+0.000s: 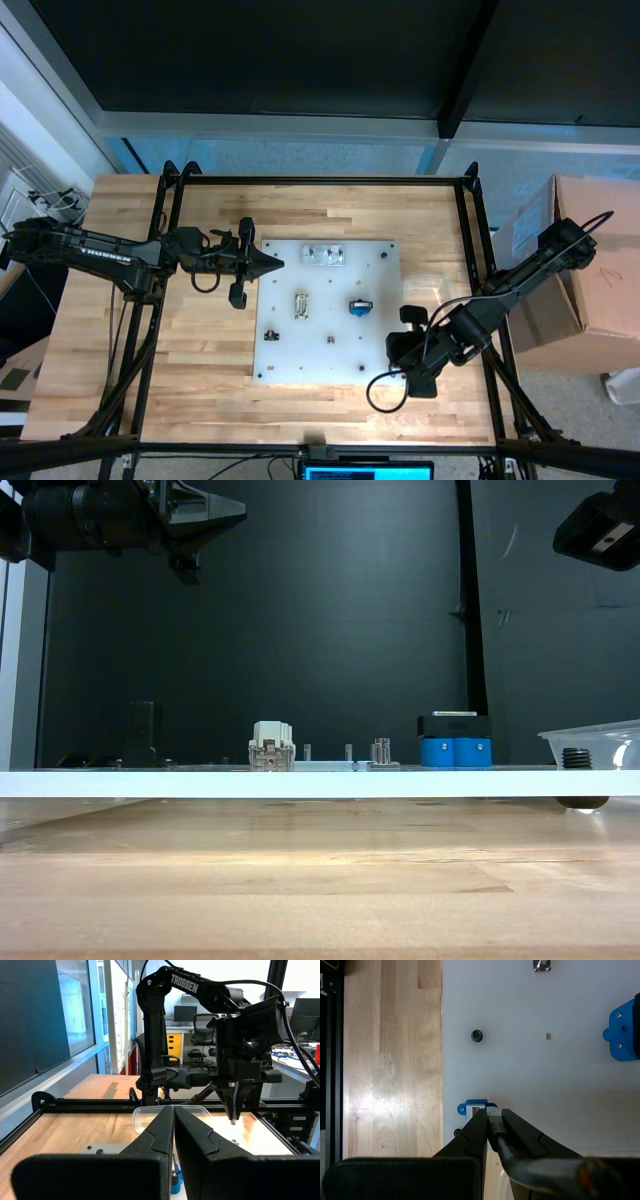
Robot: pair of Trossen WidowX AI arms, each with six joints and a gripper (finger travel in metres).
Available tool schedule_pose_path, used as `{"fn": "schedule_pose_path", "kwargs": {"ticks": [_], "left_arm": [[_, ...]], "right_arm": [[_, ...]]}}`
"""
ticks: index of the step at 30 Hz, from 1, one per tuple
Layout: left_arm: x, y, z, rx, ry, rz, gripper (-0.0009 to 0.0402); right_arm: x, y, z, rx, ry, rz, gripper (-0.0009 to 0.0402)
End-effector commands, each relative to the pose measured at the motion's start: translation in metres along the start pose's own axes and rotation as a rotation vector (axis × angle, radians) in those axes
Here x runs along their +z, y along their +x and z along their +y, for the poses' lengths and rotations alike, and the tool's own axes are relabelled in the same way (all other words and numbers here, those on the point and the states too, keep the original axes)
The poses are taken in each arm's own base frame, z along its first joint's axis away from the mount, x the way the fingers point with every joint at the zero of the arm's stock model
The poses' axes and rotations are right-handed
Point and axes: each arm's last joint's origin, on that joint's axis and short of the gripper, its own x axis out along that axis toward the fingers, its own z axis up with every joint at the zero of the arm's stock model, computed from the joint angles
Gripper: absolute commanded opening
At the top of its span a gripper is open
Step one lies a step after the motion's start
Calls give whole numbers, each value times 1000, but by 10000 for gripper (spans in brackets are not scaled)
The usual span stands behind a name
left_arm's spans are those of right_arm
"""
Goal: Remove the RJ45 connector from the taskboard and place in the container
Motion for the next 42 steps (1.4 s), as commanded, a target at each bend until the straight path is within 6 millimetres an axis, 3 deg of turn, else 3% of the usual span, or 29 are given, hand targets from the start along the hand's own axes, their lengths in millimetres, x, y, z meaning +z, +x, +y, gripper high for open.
{"fn": "schedule_pose_path", "kwargs": {"ticks": [1, 14, 18, 30, 34, 42], "left_arm": [[0, 0, 0, 0, 0, 0, 0], [0, 0, 0, 0, 0, 0, 0], [0, 0, 0, 0, 0, 0, 0], [0, 0, 0, 0, 0, 0, 0], [0, 0, 0, 0, 0, 0, 0], [0, 0, 0, 0, 0, 0, 0]], "right_arm": [[-5, -3, -5, -6, 0, 6, 0], [-73, -9, -60, -39, 41, 59, 1], [-85, -9, -68, -25, 41, 73, 36], [-89, -10, -77, -46, 41, 80, 220], [-89, -11, -77, -45, 39, 79, 241], [-86, -13, -82, -46, 43, 65, 234]]}}
